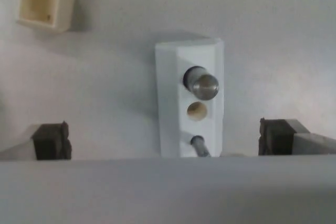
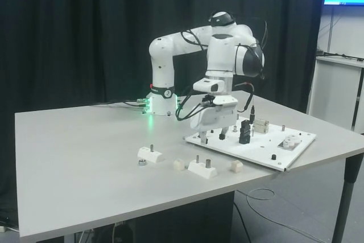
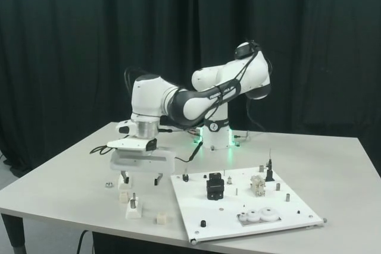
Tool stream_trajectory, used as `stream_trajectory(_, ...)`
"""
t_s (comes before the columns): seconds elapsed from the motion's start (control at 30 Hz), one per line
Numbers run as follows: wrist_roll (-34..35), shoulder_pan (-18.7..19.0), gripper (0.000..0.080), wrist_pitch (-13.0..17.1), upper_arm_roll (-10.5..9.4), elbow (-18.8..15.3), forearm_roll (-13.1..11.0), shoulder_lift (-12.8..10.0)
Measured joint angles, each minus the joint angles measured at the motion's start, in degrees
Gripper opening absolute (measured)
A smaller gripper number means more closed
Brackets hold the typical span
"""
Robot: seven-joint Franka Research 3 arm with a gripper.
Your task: Pick round peg 4.
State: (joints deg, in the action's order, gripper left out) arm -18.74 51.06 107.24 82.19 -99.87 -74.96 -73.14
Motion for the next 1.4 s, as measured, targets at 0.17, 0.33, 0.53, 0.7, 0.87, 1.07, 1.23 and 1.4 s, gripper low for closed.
stream_trajectory(0.17,0.0,-2.53,0.08,-0.88,-1.27,2.35,-0.27,-0.42)
stream_trajectory(0.33,0.01,-4.92,0.08,-1.57,-2.51,4.72,-0.49,-0.84)
stream_trajectory(0.53,0.03,-7.43,0.08,-2.3,-3.98,7.03,-0.49,-0.96)
stream_trajectory(0.7,0.03,-8.98,0.08,-3.11,-4.78,8.2,-0.45,-1.21)
stream_trajectory(0.87,0.03,-10.09,0.08,-3.48,-5.55,8.91,-0.42,-1.57)
stream_trajectory(1.07,0.03,-10.88,0.08,-3.48,-6.71,9.31,-0.4,-1.57)
stream_trajectory(1.23,0.0,-11.1,0.08,-3.31,-7.26,9.46,-0.4,-1.59)
stream_trajectory(1.4,-0.05,-11.25,0.08,-2.99,-7.72,9.74,-0.4,-1.6)
